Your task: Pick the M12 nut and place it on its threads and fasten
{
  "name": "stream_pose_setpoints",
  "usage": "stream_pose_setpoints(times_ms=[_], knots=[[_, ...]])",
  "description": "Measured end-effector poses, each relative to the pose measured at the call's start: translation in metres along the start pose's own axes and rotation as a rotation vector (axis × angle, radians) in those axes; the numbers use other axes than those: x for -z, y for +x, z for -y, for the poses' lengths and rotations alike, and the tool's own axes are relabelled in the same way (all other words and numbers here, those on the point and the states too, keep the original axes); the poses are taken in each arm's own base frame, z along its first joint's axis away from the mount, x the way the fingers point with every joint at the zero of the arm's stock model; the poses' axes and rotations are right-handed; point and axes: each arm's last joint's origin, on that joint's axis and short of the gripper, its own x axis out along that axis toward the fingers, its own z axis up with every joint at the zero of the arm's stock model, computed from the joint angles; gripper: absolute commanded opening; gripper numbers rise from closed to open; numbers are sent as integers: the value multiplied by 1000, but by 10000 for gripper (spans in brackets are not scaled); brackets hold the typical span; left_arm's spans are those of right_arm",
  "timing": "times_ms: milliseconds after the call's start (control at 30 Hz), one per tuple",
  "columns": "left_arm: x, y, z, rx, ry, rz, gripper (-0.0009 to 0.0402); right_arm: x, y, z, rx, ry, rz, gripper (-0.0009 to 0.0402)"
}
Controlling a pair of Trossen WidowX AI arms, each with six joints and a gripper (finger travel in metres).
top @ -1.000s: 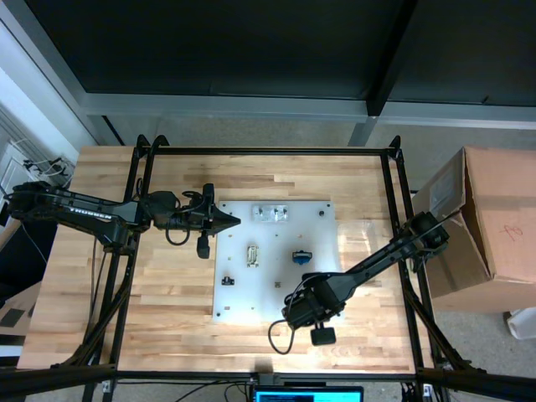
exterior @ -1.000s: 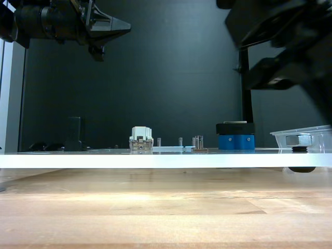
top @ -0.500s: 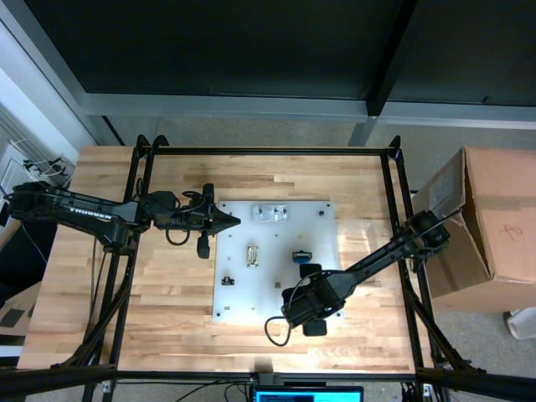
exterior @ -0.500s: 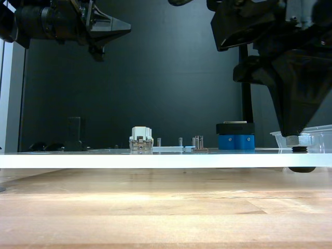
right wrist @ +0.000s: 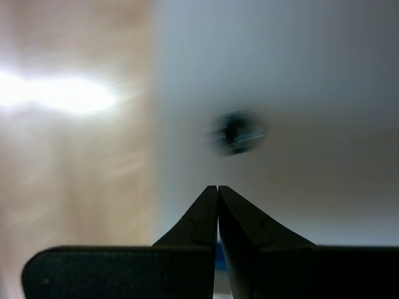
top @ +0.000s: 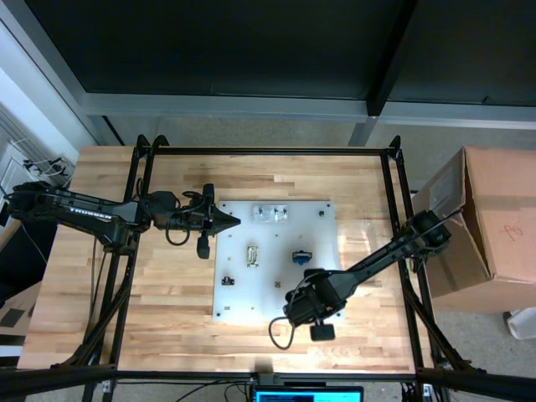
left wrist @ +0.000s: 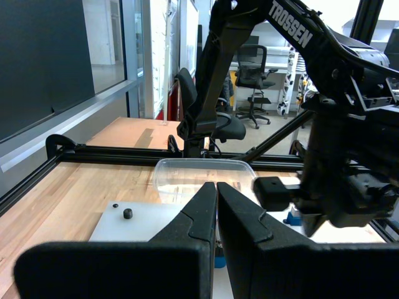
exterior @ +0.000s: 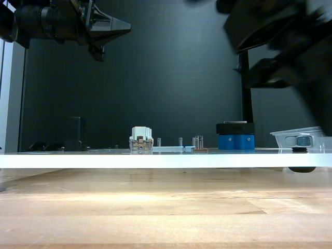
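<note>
Wooden table point(top: 184, 310), white board point(top: 251, 293): right gripper point(right wrist: 217, 187) lifts off the nut
M12 nut point(exterior: 298, 140) sits on its stud point(exterior: 298, 149); right gripper, clenched and empty, has risen clear, probably between turns; left gripper point(left wrist: 216, 184), clenched, hangs over the board's far left

White lettering "TROSSEN" runs along the right arm point(left wrist: 293, 28).

Black throughout: left gripper point(left wrist: 216, 184), right gripper point(right wrist: 217, 187). Plain white: flat task board point(top: 243, 301). Striped in light and tan planks: pale wooden table point(top: 167, 310). Also: small silver hexagonal nut point(exterior: 300, 140); black ribbed stud point(exterior: 299, 149); blue block point(exterior: 236, 142), black-capped.
</note>
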Motion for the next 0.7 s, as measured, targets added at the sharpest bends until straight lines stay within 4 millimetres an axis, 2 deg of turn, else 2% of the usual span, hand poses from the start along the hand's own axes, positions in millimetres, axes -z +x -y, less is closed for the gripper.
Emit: stream_pose_setpoints(times_ms=[167, 400, 600, 700], knots=[[0, 0, 0, 0, 0, 0, 0, -1, -2, 2, 92, 6, 57, 0], [0, 0, 0, 0, 0, 0, 0, -2, 3, 2, 97, 10, 93, 0], [0, 0, 0, 0, 0, 0, 0, -3, 4, 2, 83, 9, 96, 0], [0, 0, 0, 0, 0, 0, 0, -2, 4, -1, -29, -16, 43, 0]])
